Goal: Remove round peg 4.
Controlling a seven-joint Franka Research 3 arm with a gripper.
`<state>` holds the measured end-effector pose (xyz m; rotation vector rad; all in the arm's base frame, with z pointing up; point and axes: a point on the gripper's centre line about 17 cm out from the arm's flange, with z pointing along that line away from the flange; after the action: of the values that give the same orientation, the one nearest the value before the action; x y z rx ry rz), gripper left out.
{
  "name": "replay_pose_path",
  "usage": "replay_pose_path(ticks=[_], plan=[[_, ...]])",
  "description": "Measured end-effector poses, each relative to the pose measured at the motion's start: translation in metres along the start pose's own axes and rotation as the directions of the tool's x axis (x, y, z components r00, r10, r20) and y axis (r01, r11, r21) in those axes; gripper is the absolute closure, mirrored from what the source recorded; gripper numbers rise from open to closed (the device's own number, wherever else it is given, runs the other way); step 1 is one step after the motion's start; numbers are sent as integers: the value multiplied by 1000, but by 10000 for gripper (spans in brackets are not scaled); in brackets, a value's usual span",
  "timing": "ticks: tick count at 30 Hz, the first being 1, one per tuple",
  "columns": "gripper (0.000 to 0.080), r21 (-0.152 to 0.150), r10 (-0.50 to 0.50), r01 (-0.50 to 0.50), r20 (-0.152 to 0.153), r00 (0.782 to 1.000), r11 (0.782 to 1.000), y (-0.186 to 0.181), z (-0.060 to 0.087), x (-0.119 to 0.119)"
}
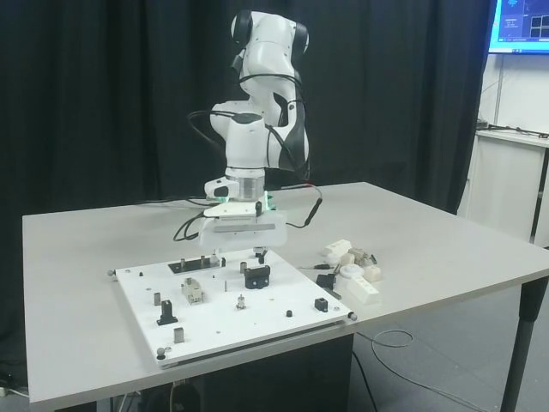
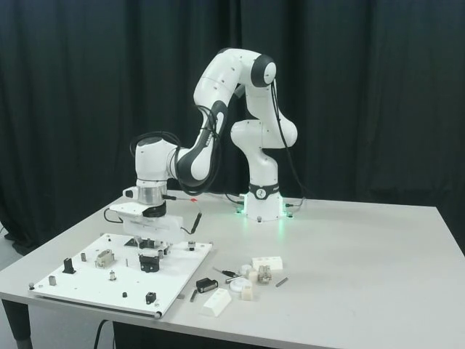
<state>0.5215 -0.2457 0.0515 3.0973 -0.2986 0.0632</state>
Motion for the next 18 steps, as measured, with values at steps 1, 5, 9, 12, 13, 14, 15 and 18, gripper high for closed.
replay_pose_path(ticks=[1,5,9,12,13,14,15,18], plan=[[3,0,0,0,1,1000,1000,0,1,0],[3,3,0,0,8,1000,1000,-1,4,-3],[3,10,4,-4,12,1000,1000,-2,7,-5],[3,13,-3,3,16,1000,1000,-3,9,-7],[3,14,-4,3,17,1000,1000,-3,9,-8],[3,15,-3,3,18,1000,1000,-3,10,-8],[3,15,-3,3,19,1000,1000,-3,10,-9],[3,16,-4,4,21,1000,1000,-3,11,-10]])
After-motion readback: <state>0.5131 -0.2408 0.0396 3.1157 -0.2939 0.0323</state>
